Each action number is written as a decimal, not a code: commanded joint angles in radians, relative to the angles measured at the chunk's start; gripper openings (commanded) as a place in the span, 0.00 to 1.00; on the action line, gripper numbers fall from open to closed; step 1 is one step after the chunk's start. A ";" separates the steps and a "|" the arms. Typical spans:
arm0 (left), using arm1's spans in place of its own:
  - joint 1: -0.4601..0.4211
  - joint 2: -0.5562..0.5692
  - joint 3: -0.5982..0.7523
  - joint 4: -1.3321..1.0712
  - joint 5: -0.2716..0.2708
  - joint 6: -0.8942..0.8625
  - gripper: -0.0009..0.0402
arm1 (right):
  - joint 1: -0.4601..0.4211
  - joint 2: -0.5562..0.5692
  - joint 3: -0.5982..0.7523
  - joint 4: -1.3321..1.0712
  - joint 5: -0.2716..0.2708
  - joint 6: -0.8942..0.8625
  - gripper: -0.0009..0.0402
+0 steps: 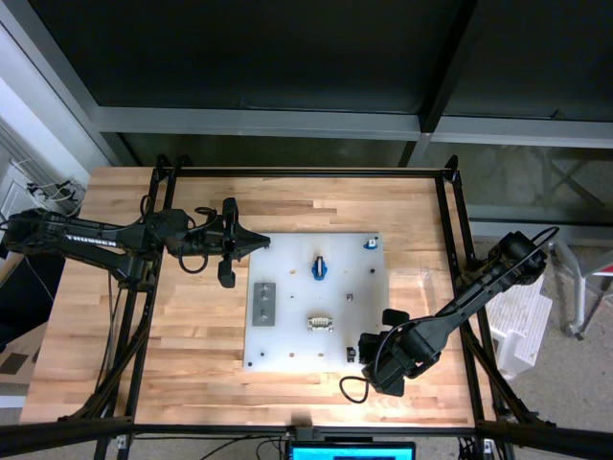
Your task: Pick the 16mm bar and install on taskboard
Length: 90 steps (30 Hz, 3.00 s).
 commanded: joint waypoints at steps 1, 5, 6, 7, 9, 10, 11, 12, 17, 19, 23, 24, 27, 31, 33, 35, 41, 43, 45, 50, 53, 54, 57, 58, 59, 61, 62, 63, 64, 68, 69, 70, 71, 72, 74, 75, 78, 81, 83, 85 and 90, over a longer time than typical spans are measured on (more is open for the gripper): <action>0.000 0.000 0.000 0.000 0.000 0.000 0.02 | 0.000 0.001 0.000 -0.001 0.001 0.000 0.04; 0.000 0.000 0.000 0.000 0.000 0.000 0.02 | 0.000 0.001 0.000 0.000 0.000 0.001 0.04; 0.000 0.000 0.000 0.000 0.000 0.000 0.02 | 0.000 0.001 0.000 0.000 0.000 0.001 0.04; 0.000 0.000 0.000 0.000 0.000 0.000 0.02 | 0.000 0.001 0.000 0.000 0.000 0.000 0.04; 0.000 0.000 0.000 0.000 0.000 0.000 0.02 | 0.000 0.001 0.000 0.000 0.000 0.000 0.04; 0.000 0.000 0.000 0.000 0.000 0.000 0.02 | 0.000 0.001 0.000 0.000 0.000 0.000 0.04; 0.000 0.000 0.000 0.000 0.000 0.000 0.02 | 0.000 0.001 0.000 0.000 0.000 0.000 0.04; 0.000 0.000 0.000 0.000 0.000 0.000 0.02 | 0.000 0.001 0.000 0.000 0.000 0.000 0.04; 0.000 0.000 0.000 0.000 0.000 0.000 0.02 | 0.000 0.001 0.000 0.000 0.000 0.001 0.04; 0.000 0.000 0.000 0.000 0.000 0.000 0.02 | 0.000 0.001 0.000 0.000 0.000 0.001 0.04; 0.000 0.000 0.000 0.000 0.000 0.000 0.02 | 0.000 0.001 0.000 0.000 0.000 0.001 0.04; 0.000 0.000 0.000 0.000 0.000 0.000 0.02 | 0.000 0.001 0.000 0.000 0.000 0.001 0.04; 0.000 0.000 0.000 0.000 0.000 0.000 0.02 | 0.000 0.000 0.000 0.000 0.000 0.001 0.04; 0.000 0.000 0.000 0.000 0.000 0.000 0.02 | 0.000 0.000 0.000 0.000 0.000 0.000 0.04; 0.000 0.000 0.000 0.000 0.000 0.000 0.02 | 0.000 0.000 0.000 0.000 0.000 0.001 0.04; 0.000 0.000 0.000 0.000 0.000 0.000 0.02 | 0.000 0.000 0.000 0.000 0.000 0.001 0.04; 0.000 0.000 0.000 0.000 0.000 0.000 0.02 | 0.000 0.000 0.000 0.000 0.000 0.001 0.04; 0.000 0.000 0.000 0.000 0.000 0.000 0.02 | 0.000 0.000 0.000 0.000 0.000 0.001 0.04; 0.000 0.000 0.000 0.000 0.000 0.000 0.02 | 0.000 0.000 0.000 0.000 0.000 0.001 0.04; 0.000 0.000 0.000 0.000 0.000 0.000 0.02 | 0.000 0.000 0.000 0.000 0.000 0.001 0.04; 0.000 0.000 0.000 0.000 0.000 0.000 0.02 | 0.000 0.000 0.000 0.000 0.000 0.001 0.04; 0.000 0.000 0.000 0.000 0.000 0.000 0.02 | 0.000 0.000 0.000 0.000 0.000 0.001 0.04; 0.000 0.000 0.000 0.000 0.000 0.000 0.02 | 0.000 0.000 0.000 0.000 0.000 0.001 0.04; 0.000 0.000 0.000 0.000 0.000 0.000 0.02 | 0.000 0.000 0.000 0.000 0.000 0.001 0.04; 0.000 0.000 0.000 0.000 0.000 0.000 0.02 | 0.000 0.000 0.000 0.000 0.000 0.001 0.04; 0.000 0.000 0.000 0.000 0.000 0.000 0.02 | 0.000 0.000 0.000 0.000 0.000 0.000 0.04; 0.000 0.000 0.000 0.000 0.000 0.000 0.02 | 0.000 0.000 0.000 0.000 0.000 -0.002 0.04; 0.000 0.000 0.000 0.000 0.000 0.000 0.02 | 0.000 0.000 0.000 0.000 0.000 -0.008 0.04; 0.000 0.000 0.000 0.000 0.000 0.000 0.02 | 0.000 0.000 0.000 0.000 0.000 -0.022 0.04; 0.000 0.000 0.000 0.000 0.000 0.000 0.02 | 0.001 0.000 0.000 0.000 -0.001 -0.133 0.04; 0.000 0.000 0.000 0.000 0.000 0.000 0.02 | 0.001 0.000 0.000 0.000 -0.002 -0.168 0.04; 0.000 0.000 0.000 0.000 0.000 0.000 0.02 | 0.002 0.000 0.000 0.000 -0.002 -0.203 0.04; 0.000 0.000 0.000 0.000 0.000 0.000 0.02 | 0.002 0.000 0.000 0.000 -0.002 -0.236 0.04; 0.000 0.000 0.000 0.000 0.000 0.000 0.02 | 0.003 0.000 0.000 0.000 -0.002 -0.269 0.04; 0.000 0.000 0.000 0.000 0.000 0.000 0.02 | 0.003 0.000 0.000 0.000 -0.002 -0.330 0.04; 0.000 0.000 0.000 0.000 0.000 0.000 0.02 | 0.003 0.000 0.000 0.000 -0.002 -0.358 0.04; 0.000 0.000 0.000 0.000 0.000 0.000 0.02 | 0.003 -0.002 0.000 0.001 -0.001 -0.432 0.04; 0.000 0.000 0.000 0.000 0.000 0.000 0.02 | 0.003 -0.002 0.000 0.003 -0.001 -0.499 0.04; 0.000 0.000 0.000 0.000 0.000 0.000 0.02 | 0.003 -0.002 0.000 0.004 -0.002 -0.533 0.04; 0.000 0.000 0.000 0.000 0.000 0.000 0.02 | 0.003 -0.002 0.000 0.006 -0.002 -0.559 0.04; 0.000 0.000 0.000 0.000 0.000 0.000 0.02 | 0.002 -0.002 0.000 0.010 -0.002 -0.581 0.04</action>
